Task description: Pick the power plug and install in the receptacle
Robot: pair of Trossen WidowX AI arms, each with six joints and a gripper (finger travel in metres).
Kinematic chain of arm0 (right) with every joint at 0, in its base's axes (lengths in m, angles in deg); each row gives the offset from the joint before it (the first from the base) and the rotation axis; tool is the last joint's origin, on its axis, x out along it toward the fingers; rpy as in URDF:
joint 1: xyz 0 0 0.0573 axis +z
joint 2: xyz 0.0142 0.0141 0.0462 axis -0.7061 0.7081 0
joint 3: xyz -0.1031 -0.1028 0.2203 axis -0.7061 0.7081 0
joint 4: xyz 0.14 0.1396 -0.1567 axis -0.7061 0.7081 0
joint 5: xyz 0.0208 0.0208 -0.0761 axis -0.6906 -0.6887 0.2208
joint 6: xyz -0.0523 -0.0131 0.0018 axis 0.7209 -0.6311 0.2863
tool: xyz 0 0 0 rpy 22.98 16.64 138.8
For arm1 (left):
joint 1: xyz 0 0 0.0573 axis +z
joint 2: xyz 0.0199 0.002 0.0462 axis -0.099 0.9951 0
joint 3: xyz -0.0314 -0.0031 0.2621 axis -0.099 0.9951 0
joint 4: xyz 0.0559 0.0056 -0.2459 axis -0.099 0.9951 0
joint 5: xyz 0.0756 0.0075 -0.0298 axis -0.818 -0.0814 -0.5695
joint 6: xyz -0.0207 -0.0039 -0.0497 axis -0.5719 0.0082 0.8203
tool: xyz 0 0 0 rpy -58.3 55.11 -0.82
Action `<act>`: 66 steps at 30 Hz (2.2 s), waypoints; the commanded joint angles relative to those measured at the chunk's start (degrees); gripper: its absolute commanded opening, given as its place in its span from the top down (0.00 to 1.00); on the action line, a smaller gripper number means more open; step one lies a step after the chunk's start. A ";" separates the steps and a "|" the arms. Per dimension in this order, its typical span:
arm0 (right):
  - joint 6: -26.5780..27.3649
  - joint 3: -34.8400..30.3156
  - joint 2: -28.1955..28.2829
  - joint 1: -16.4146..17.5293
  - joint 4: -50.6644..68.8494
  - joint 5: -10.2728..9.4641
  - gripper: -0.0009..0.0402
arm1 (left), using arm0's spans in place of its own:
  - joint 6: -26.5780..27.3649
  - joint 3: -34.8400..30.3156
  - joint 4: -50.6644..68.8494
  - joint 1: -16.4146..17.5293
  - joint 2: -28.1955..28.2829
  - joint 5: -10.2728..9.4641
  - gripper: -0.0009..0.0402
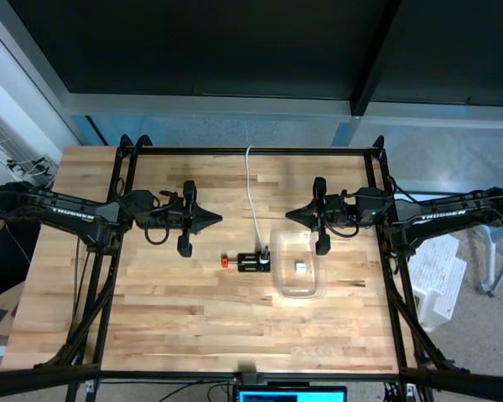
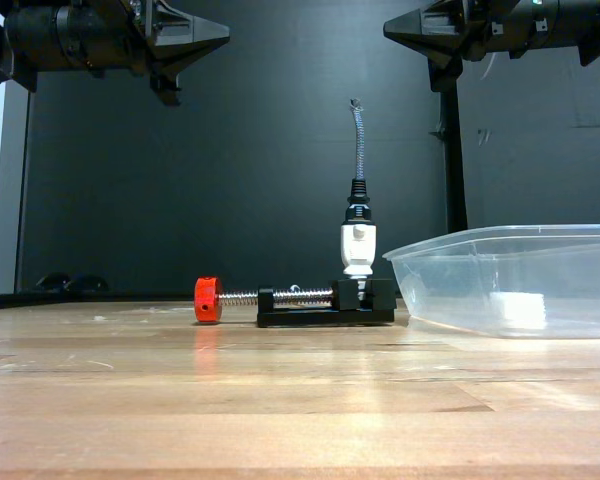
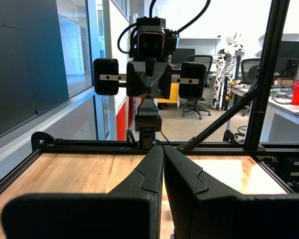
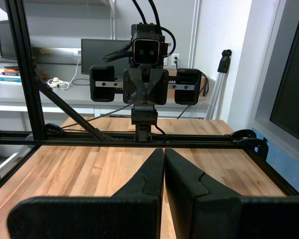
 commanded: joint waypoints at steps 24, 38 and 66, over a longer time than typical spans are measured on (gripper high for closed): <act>0.04 -0.09 0.02 0.02 0.20 0.02 0.98 | 0.00 0.00 0.00 0.02 0.00 0.02 0.98; 0.04 -0.09 0.02 0.02 1.57 0.00 0.98 | 0.00 0.00 0.00 0.02 0.00 0.02 0.98; 0.04 -0.09 0.02 0.04 1.75 0.02 0.98 | 0.00 0.00 0.00 0.02 0.00 0.02 0.98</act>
